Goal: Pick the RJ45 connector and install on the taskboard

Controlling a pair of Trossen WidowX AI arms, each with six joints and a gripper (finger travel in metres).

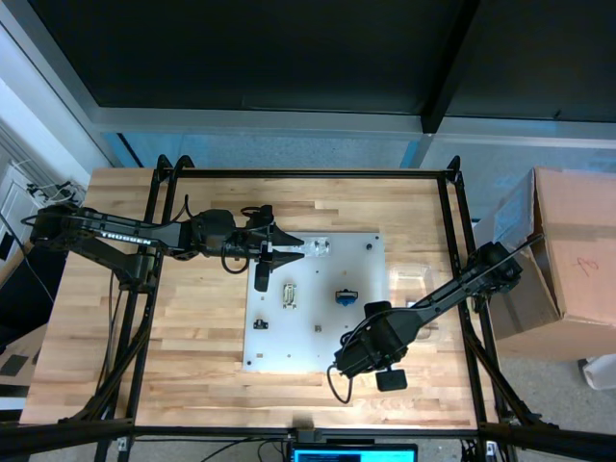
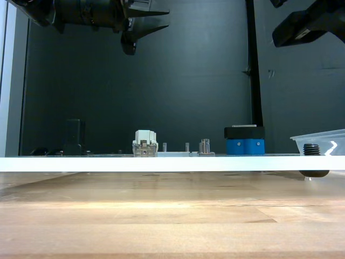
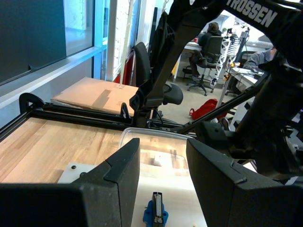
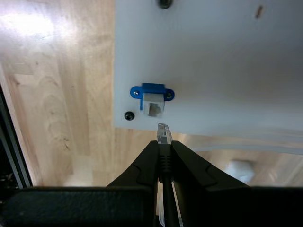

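My right gripper [image 4: 163,147] is shut on the clear RJ45 connector [image 4: 164,134], whose black cable runs back between the fingers. The plug is held in the air, clear of its seat, a short gap from the white RJ45 jack [image 4: 153,108] in a blue mount near the white taskboard's [image 4: 218,71] edge. From above, the right gripper [image 1: 341,369] hangs over the taskboard's [image 1: 318,337] near right edge. My left gripper [image 1: 287,247] stands open and holds nothing above the board's far left part. It also shows high up in the low view [image 2: 156,20].
A white multi-pin socket [image 1: 288,294] and a blue fitting [image 1: 345,296] stand on the board. A clear plastic bin [image 1: 414,279] lies right of the board. A cardboard box [image 1: 568,260] sits off the table's right side. Black frame rails [image 1: 308,174] border the table.
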